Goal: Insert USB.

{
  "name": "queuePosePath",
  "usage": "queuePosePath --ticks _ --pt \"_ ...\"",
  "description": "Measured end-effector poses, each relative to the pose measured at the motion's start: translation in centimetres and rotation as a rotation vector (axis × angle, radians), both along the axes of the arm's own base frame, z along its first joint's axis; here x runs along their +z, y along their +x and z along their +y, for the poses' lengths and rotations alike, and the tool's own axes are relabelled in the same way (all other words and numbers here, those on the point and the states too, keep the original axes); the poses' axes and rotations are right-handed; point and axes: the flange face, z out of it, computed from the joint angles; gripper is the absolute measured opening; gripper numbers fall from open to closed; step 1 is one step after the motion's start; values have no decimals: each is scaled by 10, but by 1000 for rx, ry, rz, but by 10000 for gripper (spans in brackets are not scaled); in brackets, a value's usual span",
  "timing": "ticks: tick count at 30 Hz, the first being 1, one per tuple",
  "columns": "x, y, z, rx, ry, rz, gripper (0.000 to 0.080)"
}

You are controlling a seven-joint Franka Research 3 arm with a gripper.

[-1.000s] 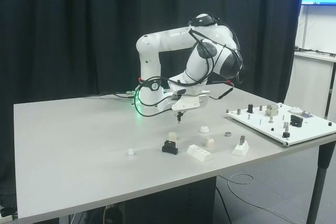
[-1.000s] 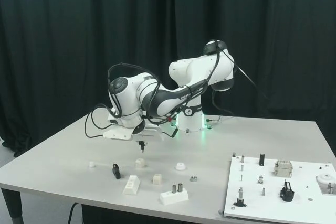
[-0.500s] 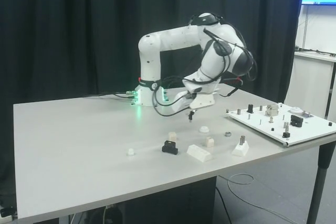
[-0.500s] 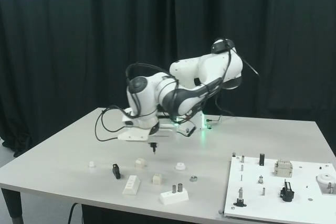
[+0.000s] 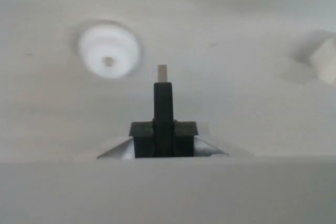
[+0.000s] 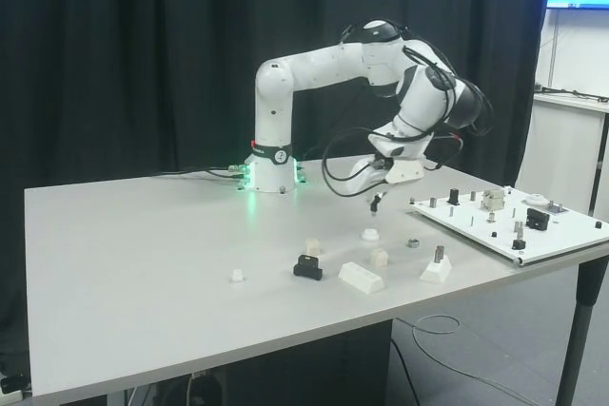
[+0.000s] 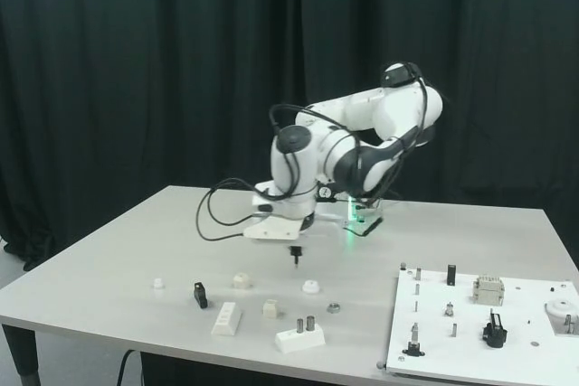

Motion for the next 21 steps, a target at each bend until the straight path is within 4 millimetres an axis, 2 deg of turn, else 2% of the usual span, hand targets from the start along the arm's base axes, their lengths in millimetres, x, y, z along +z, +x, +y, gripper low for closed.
queuePosePath --ticks 13,21 --pt "-3 -24 66 -72 -9 -19 72" --pt "-10 -45 98 -152 29 -22 72"
